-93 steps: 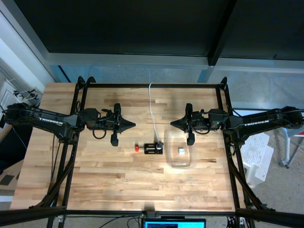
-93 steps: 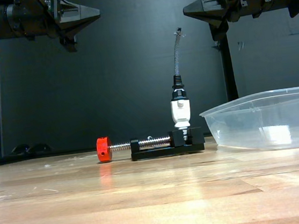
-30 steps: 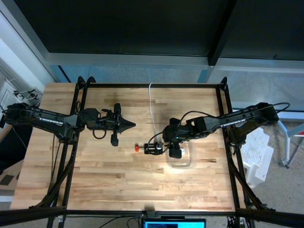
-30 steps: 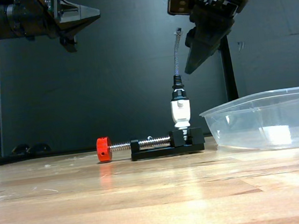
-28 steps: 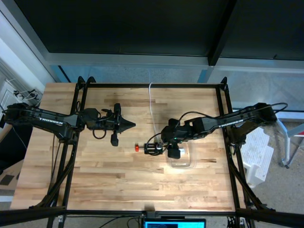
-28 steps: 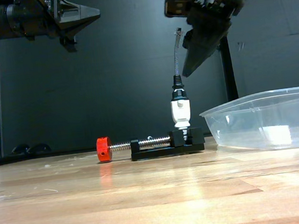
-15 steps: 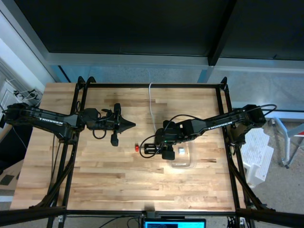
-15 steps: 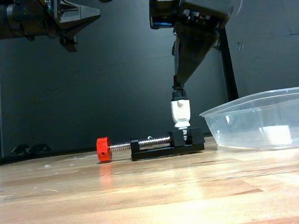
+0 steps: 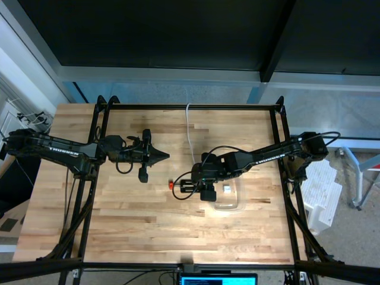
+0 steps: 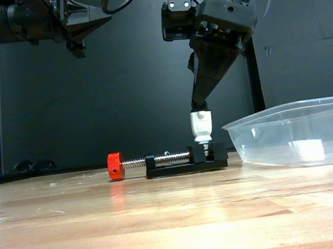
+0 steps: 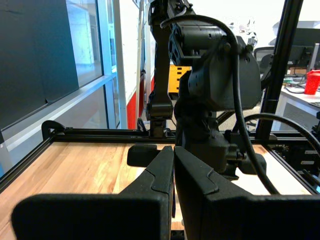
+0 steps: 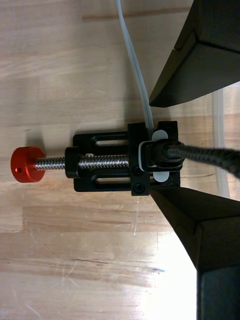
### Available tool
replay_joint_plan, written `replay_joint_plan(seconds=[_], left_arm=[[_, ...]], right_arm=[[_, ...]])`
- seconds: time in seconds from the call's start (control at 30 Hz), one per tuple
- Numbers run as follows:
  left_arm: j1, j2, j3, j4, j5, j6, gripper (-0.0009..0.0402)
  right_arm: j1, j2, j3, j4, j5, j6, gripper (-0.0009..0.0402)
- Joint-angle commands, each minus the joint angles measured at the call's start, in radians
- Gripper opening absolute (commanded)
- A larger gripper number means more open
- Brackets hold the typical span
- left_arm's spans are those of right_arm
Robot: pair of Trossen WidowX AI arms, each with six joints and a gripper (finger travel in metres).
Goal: Remove the power plug from the receptacle and place in the container
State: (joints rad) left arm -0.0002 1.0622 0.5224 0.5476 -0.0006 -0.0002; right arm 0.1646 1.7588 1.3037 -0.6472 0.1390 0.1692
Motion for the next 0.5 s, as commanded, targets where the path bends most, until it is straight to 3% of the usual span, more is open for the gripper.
replay_joint_plan(seconds=[0.03, 0.5], left_arm=[[0.0, 0.0, 0.0, 0.0, 0.0, 0.0, 0.0], [0.0, 0.0, 0.0, 0.0, 0.0, 0.0, 0.0]], right_arm=[[0.0, -0.001, -0.002, 0.001, 0.0, 0.001, 0.0202], [0.0, -0.001, -0.002, 0.004, 0.0, 0.0, 0.0099]])
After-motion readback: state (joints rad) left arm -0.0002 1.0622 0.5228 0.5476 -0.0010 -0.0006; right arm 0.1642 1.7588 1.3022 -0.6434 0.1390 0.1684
